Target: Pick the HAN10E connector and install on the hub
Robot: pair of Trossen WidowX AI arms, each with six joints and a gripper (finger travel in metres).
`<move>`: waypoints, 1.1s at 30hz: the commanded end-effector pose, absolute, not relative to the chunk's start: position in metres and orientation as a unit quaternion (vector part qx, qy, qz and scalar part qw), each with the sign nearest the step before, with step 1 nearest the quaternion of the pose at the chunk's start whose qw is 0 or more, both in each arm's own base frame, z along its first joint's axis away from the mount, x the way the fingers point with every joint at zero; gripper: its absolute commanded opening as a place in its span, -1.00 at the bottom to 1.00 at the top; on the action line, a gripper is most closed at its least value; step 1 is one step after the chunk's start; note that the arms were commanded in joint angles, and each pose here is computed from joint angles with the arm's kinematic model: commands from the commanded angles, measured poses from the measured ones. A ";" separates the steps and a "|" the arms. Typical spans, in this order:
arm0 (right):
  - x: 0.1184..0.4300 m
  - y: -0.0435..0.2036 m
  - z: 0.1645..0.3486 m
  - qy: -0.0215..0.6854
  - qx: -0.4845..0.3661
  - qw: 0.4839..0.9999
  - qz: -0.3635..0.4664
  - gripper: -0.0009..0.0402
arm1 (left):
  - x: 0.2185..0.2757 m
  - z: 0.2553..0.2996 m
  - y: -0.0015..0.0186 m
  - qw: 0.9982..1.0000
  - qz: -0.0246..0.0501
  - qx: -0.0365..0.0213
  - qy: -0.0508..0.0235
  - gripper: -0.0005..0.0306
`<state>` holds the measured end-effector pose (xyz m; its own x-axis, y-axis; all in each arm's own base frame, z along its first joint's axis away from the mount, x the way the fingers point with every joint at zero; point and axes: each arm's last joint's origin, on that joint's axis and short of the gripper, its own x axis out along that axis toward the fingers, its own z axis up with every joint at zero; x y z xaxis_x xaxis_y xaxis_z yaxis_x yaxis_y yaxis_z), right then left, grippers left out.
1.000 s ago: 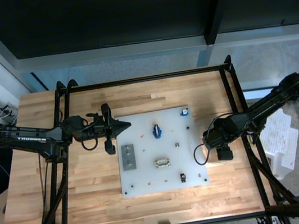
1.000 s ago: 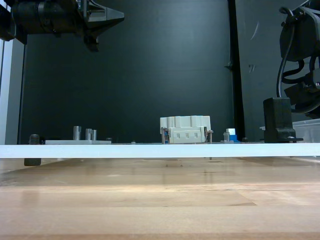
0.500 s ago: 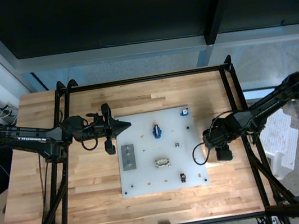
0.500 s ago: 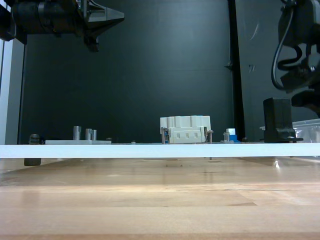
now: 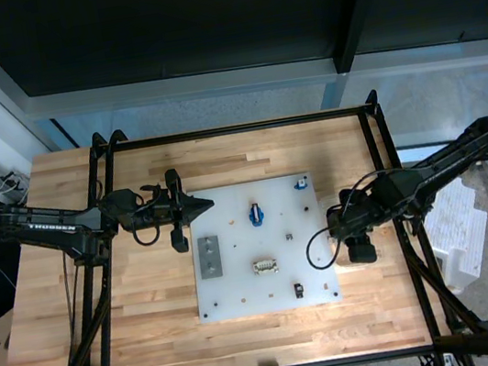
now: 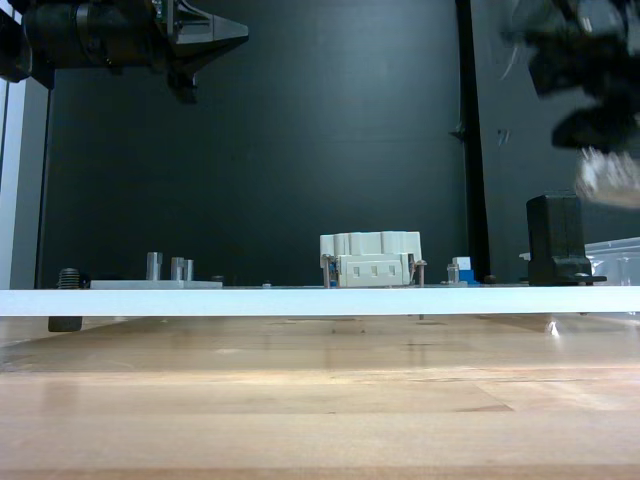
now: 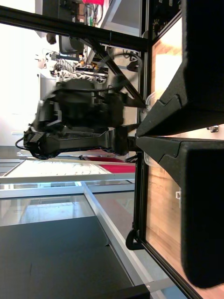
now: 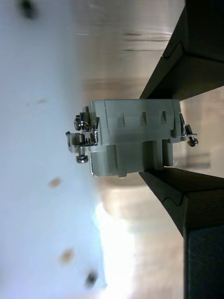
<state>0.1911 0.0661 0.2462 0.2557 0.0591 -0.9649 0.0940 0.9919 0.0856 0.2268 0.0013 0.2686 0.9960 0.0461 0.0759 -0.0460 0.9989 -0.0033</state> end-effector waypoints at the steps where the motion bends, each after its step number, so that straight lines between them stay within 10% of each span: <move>1: 0.203 0.066 0.269 0.588 0.053 0.807 0.002 -0.41 | 0.2268 0.2685 0.0013 0.999 0.023 -0.001 -0.038 -0.96; 7: 0.232 0.055 0.304 0.549 0.062 0.834 -0.004 -0.39 | 0.2269 0.2702 0.0012 0.999 0.022 -0.002 -0.044 -0.96; 14: 0.261 0.037 0.323 0.533 0.058 0.844 -0.019 -0.28 | 0.2278 0.2721 0.0006 0.999 0.012 0.000 -0.043 -0.96; 18: 0.279 0.030 0.331 0.537 0.035 0.843 -0.014 -0.24 | 0.2359 0.2697 0.0000 0.999 0.007 0.000 -0.032 -0.96; 23: 0.303 0.022 0.343 0.524 0.008 0.852 -0.003 -0.24 | 0.2570 0.2637 -0.0007 1.000 -0.003 0.001 0.000 -0.75; 27: 0.314 0.018 0.351 0.516 -0.005 0.856 0.001 -0.23 | 0.2729 0.2583 -0.0008 0.999 -0.003 0.002 0.032 -0.39; 33: 0.330 0.014 0.358 0.512 -0.001 0.859 -0.005 -0.23 | 0.2882 0.2593 -0.0022 0.999 -0.006 0.019 0.039 0.19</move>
<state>0.3264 0.0141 0.3566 0.4712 -0.0098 -0.8819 0.0060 1.0000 -0.0079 0.2855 -0.0020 0.2586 0.9971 -0.0095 -0.0760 0.0113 0.9997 0.0224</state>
